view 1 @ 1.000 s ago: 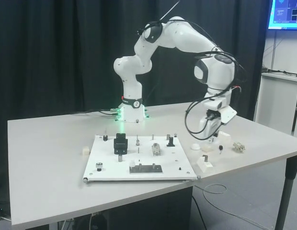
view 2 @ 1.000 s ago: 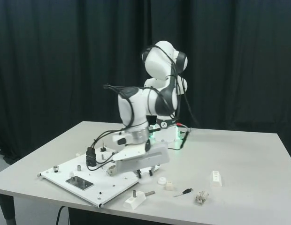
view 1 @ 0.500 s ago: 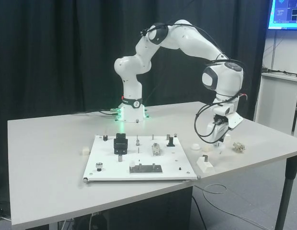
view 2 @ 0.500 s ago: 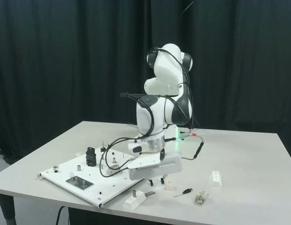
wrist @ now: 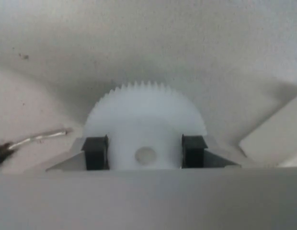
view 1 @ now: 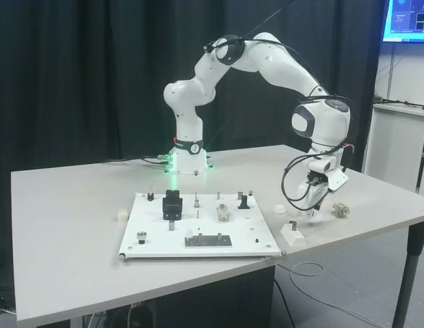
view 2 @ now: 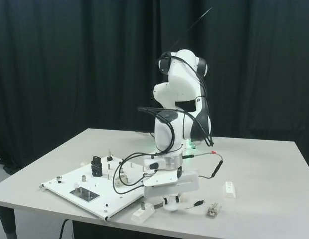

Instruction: Place large gear.

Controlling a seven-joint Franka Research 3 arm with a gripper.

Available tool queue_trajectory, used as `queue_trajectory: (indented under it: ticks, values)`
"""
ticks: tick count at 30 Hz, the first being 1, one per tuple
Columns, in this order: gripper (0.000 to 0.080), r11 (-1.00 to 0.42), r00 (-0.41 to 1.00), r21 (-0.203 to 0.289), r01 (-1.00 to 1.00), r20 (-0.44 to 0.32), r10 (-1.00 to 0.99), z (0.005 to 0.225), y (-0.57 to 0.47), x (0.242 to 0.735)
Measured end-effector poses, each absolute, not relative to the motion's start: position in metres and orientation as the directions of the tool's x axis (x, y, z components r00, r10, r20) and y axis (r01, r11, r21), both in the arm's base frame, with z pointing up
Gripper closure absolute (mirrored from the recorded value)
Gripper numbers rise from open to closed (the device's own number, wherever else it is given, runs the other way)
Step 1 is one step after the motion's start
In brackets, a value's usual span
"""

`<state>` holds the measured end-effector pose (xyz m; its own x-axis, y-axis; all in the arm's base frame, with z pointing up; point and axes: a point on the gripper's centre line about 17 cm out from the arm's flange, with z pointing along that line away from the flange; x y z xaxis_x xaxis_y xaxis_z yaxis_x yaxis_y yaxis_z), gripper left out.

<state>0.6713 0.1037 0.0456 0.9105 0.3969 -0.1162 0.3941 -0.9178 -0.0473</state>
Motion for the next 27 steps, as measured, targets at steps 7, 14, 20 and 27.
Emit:
queue_trajectory:
  ticks: [7, 14, 20, 27]
  values:
    - [0.0475, -0.920, 0.914, -0.035, 0.391, -0.108, 0.392, 0.037, 0.106, 0.672]
    - [0.0475, -0.921, 0.916, -0.025, 0.389, -0.096, 0.389, 0.030, 0.106, 0.673]
    - [0.0475, -0.926, 0.921, -0.021, 0.377, -0.094, 0.378, 0.028, 0.105, 0.673]
    - [0.0275, -0.924, 0.919, -0.004, 0.382, -0.103, 0.380, 0.032, 0.101, 0.673]
